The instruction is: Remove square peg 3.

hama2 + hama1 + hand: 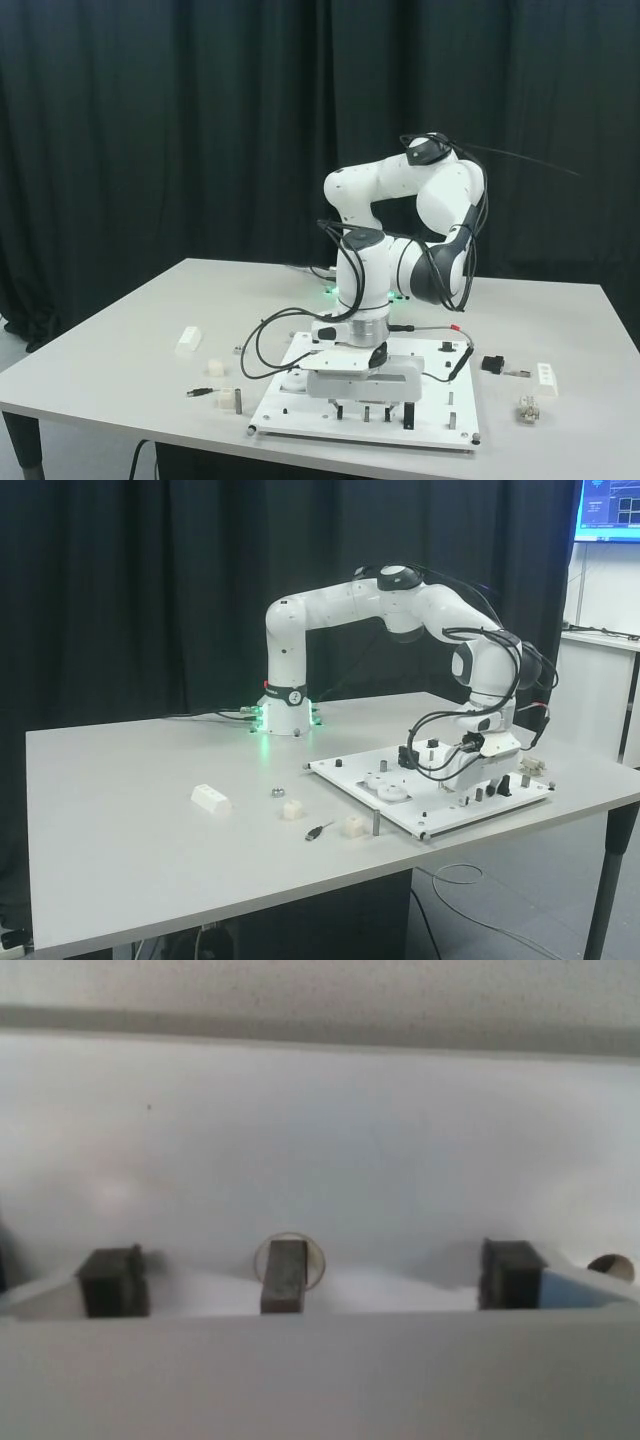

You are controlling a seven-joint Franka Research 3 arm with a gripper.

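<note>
The white two-fingered gripper (298,1290) was seen low over the flat white assembly board (300,415); in the wrist view its two dark block-like fingertips (113,1282) stood wide apart, with nothing clamped between them; a small dark square-sectioned peg (284,1276) was seen midway between them, touched by neither. The peg stood upright on the board, its long axis vertical, in front of a pale round ring; its faces looked flat and matt, its edges straight.

This gap between fingers and peg was shown by the wrist view alone; in the second room view the gripper (372,408) was seen from the front, its fingers hanging down at the near edge of the board among several short dark pegs, and which of these lay between the fingers could not be told. In the first room view the gripper (488,785) was seen from the side, near the board's right end, the white jointed arm (400,595) arching over from its base.

Only the room views showed the smooth grey table (130,340) and the loose things on it: a white oblong block (211,798) and two small white cubes (292,809) left of the board.
</note>
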